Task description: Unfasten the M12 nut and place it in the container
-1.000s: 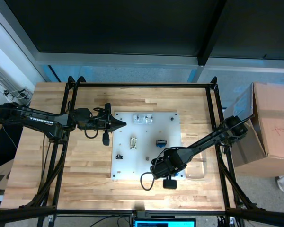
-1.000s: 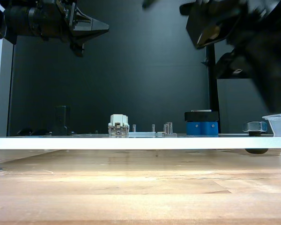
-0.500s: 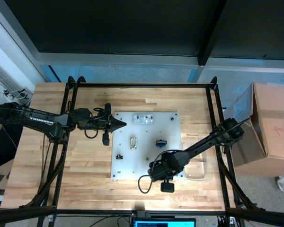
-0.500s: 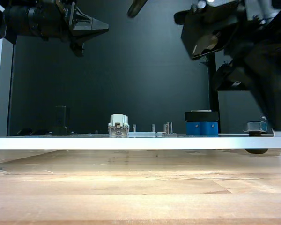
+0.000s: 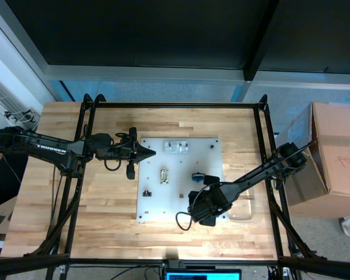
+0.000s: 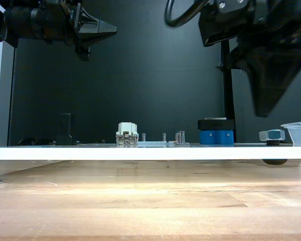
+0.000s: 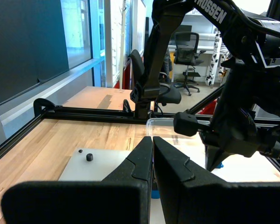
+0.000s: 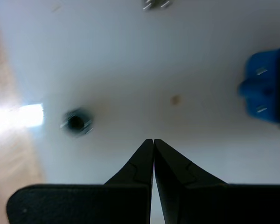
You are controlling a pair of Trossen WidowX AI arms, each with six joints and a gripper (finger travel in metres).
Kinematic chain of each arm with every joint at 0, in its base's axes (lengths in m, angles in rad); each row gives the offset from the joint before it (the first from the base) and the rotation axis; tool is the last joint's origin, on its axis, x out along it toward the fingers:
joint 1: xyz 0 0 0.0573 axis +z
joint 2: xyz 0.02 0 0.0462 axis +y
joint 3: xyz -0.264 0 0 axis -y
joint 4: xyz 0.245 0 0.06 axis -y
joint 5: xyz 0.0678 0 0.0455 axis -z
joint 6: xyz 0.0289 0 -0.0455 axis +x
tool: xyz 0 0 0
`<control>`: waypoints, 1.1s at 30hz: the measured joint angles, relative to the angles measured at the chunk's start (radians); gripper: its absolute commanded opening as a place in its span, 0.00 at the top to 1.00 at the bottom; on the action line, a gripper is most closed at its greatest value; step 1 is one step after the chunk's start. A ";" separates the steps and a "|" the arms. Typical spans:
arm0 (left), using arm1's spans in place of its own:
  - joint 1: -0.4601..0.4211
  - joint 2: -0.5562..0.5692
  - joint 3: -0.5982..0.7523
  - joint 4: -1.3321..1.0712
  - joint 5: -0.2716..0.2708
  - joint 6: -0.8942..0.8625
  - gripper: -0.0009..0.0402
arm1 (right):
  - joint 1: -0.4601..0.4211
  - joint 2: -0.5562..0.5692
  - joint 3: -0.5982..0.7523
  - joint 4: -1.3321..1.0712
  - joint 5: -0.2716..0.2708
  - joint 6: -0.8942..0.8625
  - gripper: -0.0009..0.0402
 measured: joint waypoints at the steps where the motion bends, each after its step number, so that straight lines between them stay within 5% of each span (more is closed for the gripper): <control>1: 0.000 0.000 0.000 0.000 0.000 0.000 0.98 | -0.001 0.000 0.000 0.000 -0.019 0.000 0.98; 9: 0.000 0.000 0.000 0.000 0.000 0.000 0.98 | -0.001 0.000 0.000 0.082 -0.246 -0.013 0.98; 20: 0.000 0.000 0.000 0.000 0.000 0.000 0.98 | 0.002 0.068 -0.002 0.173 -0.296 -0.047 0.98; 29: 0.000 0.000 0.000 0.000 0.000 0.000 0.98 | 0.000 0.078 -0.003 0.172 -0.280 -0.073 0.98; 31: 0.000 0.000 0.000 0.000 0.000 0.000 0.98 | -0.002 0.070 -0.003 0.140 -0.207 -0.072 0.98; 33: 0.000 0.000 0.000 0.000 0.000 0.000 0.98 | 0.004 0.055 -0.003 0.066 -0.023 -0.013 0.98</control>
